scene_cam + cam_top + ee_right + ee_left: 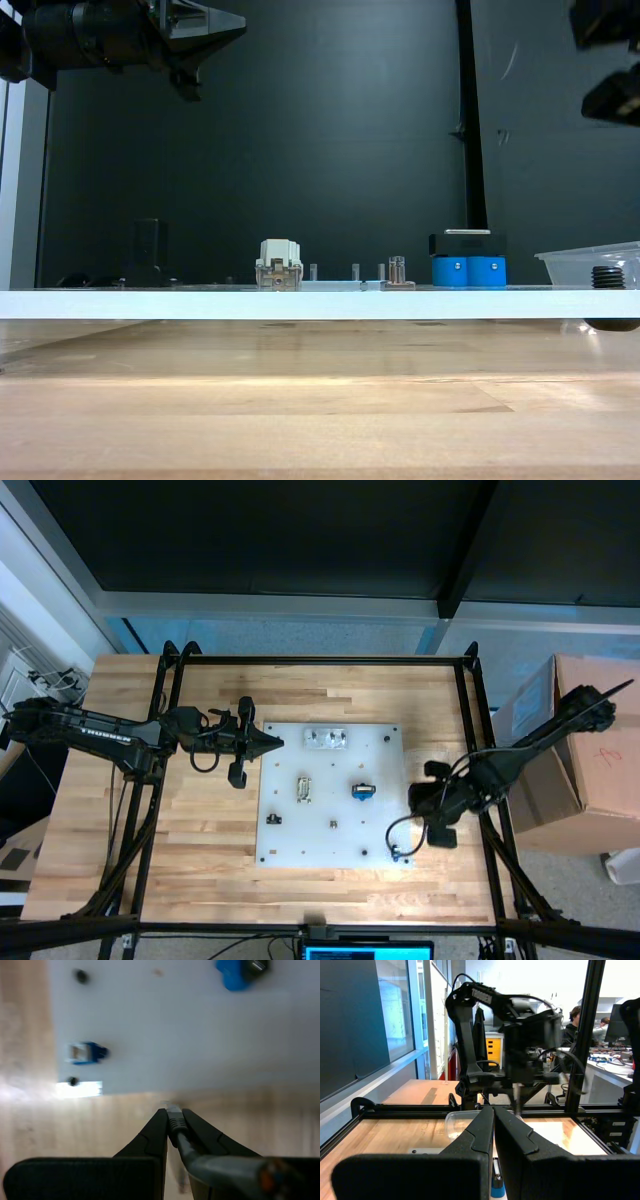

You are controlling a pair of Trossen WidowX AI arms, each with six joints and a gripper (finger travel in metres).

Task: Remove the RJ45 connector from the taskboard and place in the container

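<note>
I see the RJ45 connector [175,1119], a small clear plug on a grey cable, pinched between the right gripper's [169,1111] fingers. It is out of its seat, over bare wood just off the white taskboard's [330,825] right edge. The clear plastic container [585,258] sits right of the board. The left gripper [272,742] hangs closed above its far-left edge.

Butcher-block wooden table [100,820], black frame [320,661] around it. Cardboard box [590,750] at right. Dark panel [330,130] behind. Large windows [395,1010], bright light.
</note>
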